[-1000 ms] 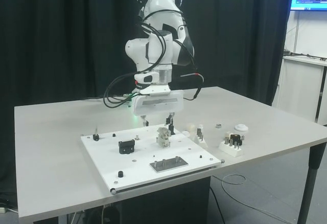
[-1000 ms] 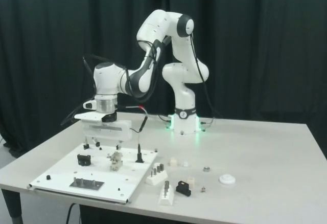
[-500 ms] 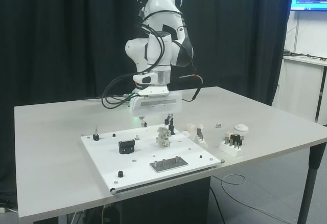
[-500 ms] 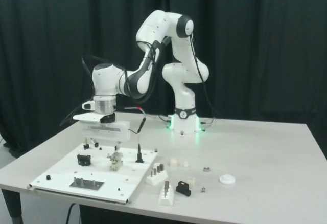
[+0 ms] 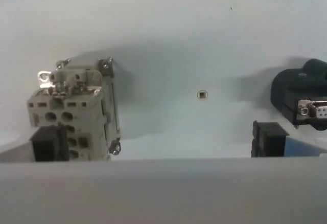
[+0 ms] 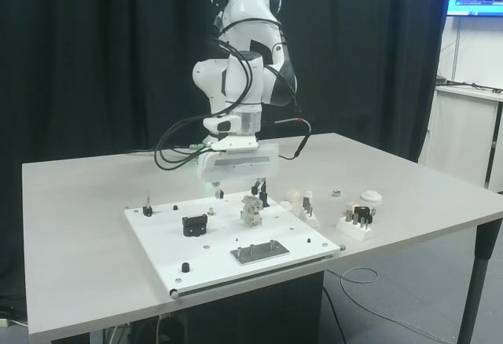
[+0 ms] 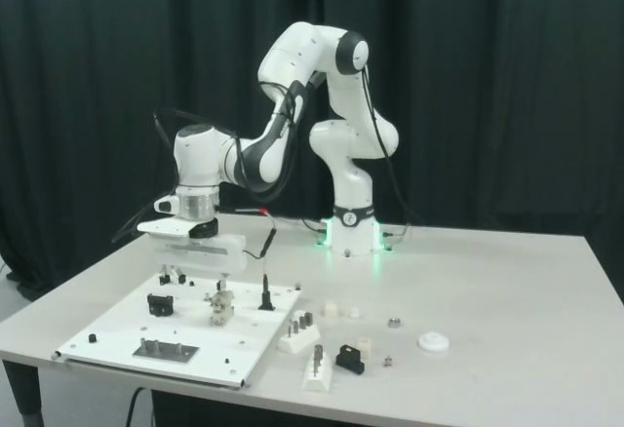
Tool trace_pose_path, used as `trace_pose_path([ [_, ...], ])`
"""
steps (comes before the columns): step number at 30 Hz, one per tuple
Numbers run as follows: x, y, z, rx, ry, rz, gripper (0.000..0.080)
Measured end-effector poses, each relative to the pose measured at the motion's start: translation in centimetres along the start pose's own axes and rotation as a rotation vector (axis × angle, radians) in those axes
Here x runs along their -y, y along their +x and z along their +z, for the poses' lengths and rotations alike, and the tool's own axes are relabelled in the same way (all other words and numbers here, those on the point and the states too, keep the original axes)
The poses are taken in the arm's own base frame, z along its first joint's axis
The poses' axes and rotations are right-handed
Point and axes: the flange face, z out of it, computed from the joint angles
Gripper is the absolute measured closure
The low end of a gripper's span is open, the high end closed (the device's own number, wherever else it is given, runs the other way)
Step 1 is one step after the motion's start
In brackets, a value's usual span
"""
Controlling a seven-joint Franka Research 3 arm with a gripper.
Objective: Insert waterproof.
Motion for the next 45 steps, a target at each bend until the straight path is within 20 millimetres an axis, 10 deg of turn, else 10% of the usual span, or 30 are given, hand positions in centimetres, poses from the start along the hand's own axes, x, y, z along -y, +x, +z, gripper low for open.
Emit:
trace_pose_path([
  [45, -0.9, 0.7, 1.3, -0.009, -0.016, -0.025, 0.0003],
])
